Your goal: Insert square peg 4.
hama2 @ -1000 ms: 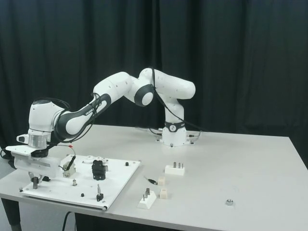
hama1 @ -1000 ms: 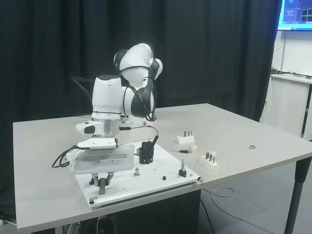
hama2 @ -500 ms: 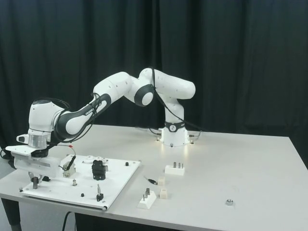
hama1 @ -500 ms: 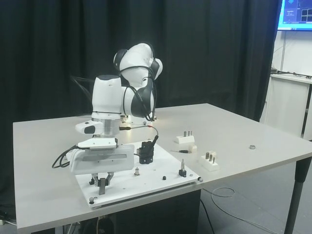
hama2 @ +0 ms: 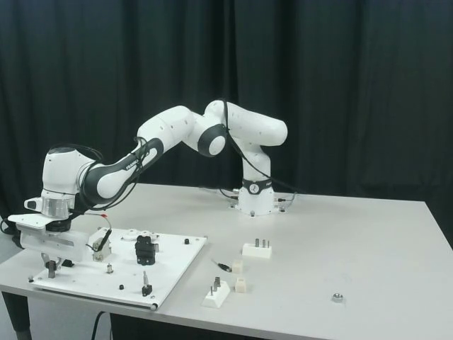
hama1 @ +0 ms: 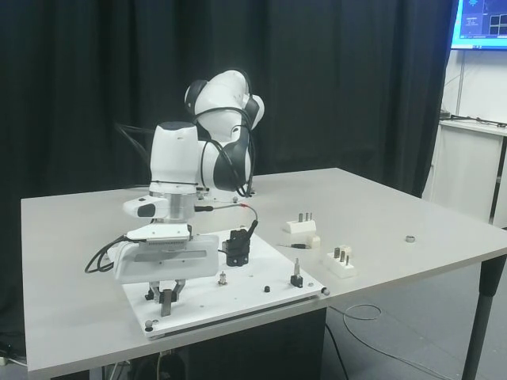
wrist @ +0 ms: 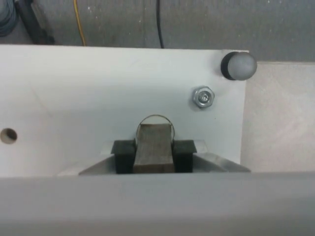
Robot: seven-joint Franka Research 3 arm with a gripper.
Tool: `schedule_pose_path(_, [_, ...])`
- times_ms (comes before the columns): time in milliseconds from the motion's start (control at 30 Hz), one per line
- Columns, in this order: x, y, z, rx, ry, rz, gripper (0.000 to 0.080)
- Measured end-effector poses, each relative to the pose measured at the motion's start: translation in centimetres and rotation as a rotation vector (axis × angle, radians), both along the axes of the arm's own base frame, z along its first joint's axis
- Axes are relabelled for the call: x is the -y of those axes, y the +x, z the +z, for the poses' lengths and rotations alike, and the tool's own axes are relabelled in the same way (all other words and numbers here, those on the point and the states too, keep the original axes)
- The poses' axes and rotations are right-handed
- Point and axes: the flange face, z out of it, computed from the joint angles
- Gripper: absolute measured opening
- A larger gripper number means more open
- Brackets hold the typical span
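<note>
- Wrist view: tool (wrist: 153,157) closed on the square peg (wrist: 154,147), a black pad (wrist: 123,153) on either flank of it. The peg stands over the white board (wrist: 74,98), its lower end against a round hole outline (wrist: 155,120). A hex nut (wrist: 203,97) and a black rubber foot (wrist: 238,65) sit at the board's corner; a small bore (wrist: 7,135) lies well apart. The peg tip hides the hole, so seating depth cannot be read.
- First room view: white arm (hama1: 214,134) reaches down to the near corner of the board (hama1: 261,277) on the grey worktop (hama1: 396,206). The tool (hama1: 166,297) hangs low over the board with the peg (hama1: 165,305) between the fingers, apparently touching the surface. A black fixture (hama1: 236,247) and two white peg holders (hama1: 301,227) (hama1: 341,263) stand off to the side. The camera housing hides the upper fingers.
- Second room view: tool (hama2: 51,265) at the board's (hama2: 170,258) far corner, peg (hama2: 51,270) upright; a loose nut (hama2: 337,297) lies well apart on the worktop (hama2: 368,234). The contact point is too small to judge.
- Handling note: keep the peg vertical, square its faces to the hole, press straight down with light force and let go only once it is seated; any tilt risks jamming.
</note>
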Motion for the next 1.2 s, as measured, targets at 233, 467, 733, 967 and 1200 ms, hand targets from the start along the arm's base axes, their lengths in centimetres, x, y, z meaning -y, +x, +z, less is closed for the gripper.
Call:
schedule_pose_path(233, [-0.2,0.2,-0.1,0.005,-0.01,0.006,0.0222])
schedule_pose_path(467, [-0.3,0.3,-0.1,0.006,-0.017,0.011,0.0526])
schedule_pose_path(733, [-0.4,0.5,0.1,0.008,-0.029,0.016,0.0729])
schedule_pose_path(967, [-0.3,0.7,1.1,0.012,-0.047,0.021,0.0797])
schedule_pose_path(1200, [-0.3,0.8,2.4,0.007,-0.064,0.024,0.08])
